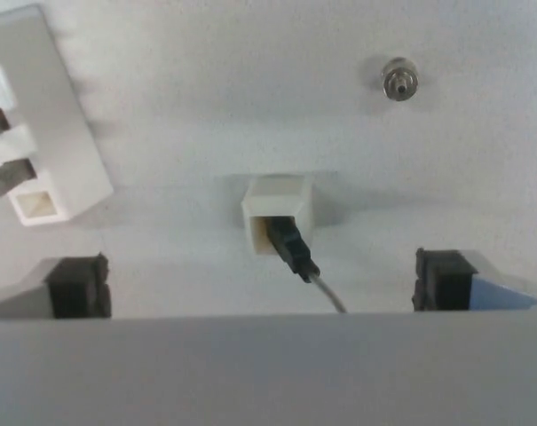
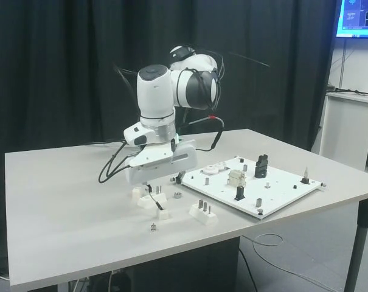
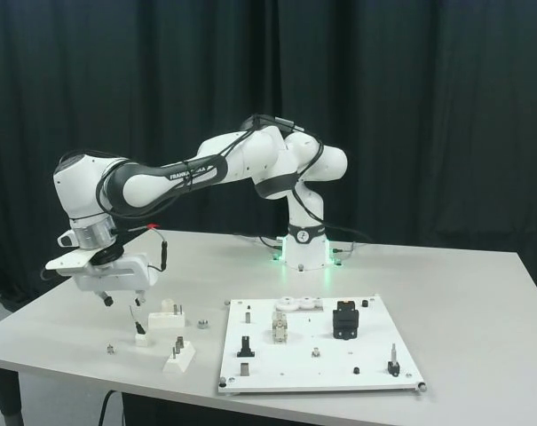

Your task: Pick USB.

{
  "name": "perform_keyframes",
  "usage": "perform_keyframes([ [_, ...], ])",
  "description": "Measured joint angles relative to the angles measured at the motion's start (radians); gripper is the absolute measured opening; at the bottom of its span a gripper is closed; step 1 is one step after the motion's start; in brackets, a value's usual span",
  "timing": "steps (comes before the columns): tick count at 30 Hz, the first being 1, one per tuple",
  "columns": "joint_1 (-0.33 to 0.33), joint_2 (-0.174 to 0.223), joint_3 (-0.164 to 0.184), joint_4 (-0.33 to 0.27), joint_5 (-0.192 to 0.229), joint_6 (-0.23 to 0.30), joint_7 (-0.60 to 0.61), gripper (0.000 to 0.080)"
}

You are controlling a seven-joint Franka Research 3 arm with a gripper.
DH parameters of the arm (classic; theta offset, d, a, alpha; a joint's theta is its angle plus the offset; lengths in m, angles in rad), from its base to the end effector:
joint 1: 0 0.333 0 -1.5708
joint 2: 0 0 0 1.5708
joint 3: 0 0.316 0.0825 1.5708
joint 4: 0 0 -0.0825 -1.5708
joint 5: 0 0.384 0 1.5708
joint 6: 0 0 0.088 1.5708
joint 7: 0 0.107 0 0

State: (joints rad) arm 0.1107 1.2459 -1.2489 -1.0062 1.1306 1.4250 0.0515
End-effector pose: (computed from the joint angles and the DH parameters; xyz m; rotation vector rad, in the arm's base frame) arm 0.6736 -0.3207 0.2888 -2.7478 1.2850 0.3188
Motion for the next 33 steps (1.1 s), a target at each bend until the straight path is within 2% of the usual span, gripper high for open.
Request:
perform_keyframes([
  [4,0.000,0.000,0.001,0.000,0.000,0.000,0.003,0.0755],
  [5,-0.001,0.000,0.001,0.000,-0.001,0.000,0.003,0.0789],
  [16,-0.007,0.002,0.013,0.000,-0.031,-0.001,0.003,0.0798],
  [33,-0.045,0.002,0.095,-0.001,-0.077,0.003,0.003,0.0800],
])
